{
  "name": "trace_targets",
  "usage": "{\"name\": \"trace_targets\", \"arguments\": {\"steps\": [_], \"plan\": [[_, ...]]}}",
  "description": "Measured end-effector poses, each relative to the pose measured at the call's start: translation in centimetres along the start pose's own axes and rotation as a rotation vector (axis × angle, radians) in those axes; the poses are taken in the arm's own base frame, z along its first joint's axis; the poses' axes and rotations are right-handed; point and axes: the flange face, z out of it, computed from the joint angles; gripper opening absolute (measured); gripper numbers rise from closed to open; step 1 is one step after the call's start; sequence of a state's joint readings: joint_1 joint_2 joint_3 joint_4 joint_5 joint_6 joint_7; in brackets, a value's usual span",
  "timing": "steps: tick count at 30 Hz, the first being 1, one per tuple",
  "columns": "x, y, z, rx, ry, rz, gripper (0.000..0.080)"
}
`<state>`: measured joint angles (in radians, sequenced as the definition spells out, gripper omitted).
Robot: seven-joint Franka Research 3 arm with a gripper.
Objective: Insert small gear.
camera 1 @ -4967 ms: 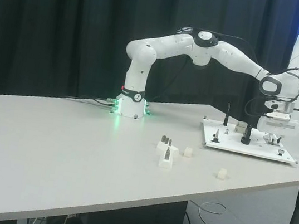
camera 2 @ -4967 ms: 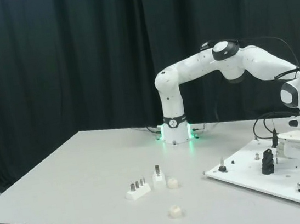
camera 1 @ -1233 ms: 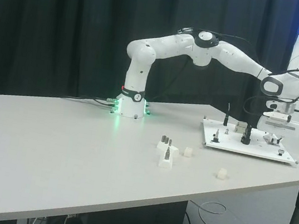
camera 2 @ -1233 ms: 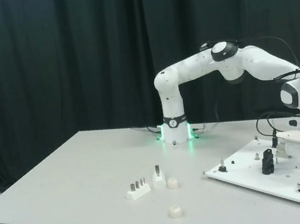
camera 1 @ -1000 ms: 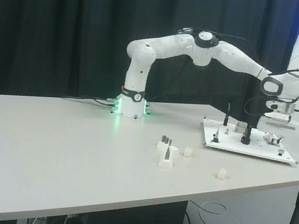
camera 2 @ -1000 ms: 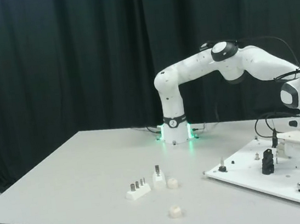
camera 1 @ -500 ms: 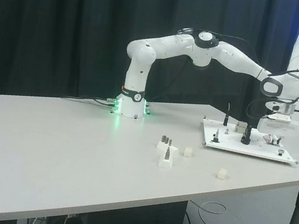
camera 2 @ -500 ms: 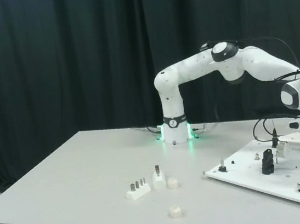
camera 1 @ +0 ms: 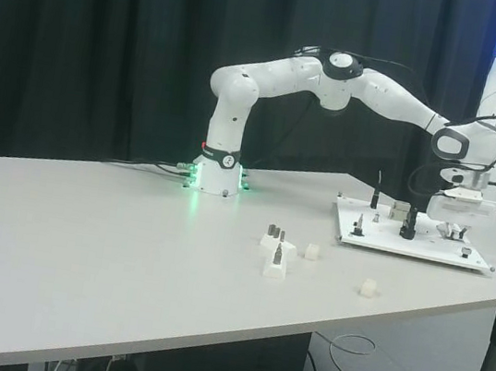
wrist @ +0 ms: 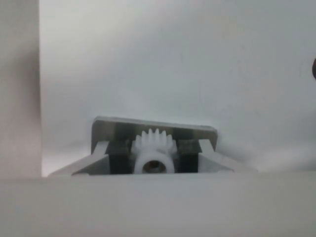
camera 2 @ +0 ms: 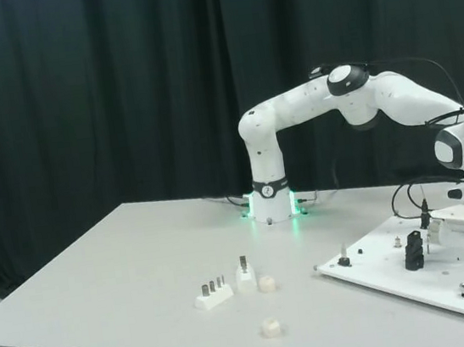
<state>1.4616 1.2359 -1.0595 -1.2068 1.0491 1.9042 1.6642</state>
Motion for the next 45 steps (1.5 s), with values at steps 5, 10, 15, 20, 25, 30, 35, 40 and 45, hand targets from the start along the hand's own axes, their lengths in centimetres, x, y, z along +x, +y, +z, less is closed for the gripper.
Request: {"name": "trace_targets", "arguments": {"steps": [5, 10, 15, 20, 25, 30, 35, 40, 45], "plan": [[0.0, 0.0, 0.0, 0.0, -0.001, 0.072, 0.0199], [0.0, 0.0, 0.0, 0.001, -0.002, 0.144, 0.0199], [0.0, 0.0, 0.0, 0.001, -0.003, 0.16, 0.0199], [0.0, 0.0, 0.0, 0.0, -0.004, 0.177, 0.0199], [0.0, 0.0, 0.0, 0.001, -0.004, 0.155, 0.0199], [0.1, -0.1, -0.2, 0.003, -0.005, 0.151, 0.0199], [0.3, -0.4, -1.3, 0.008, -0.013, 0.148, 0.0483], [0.7, -0.6, -2.7, -0.003, -0.024, 0.145, 0.0715], [1.4, -0.6, -3.7, -0.027, -0.021, 0.137, 0.0782]]}}
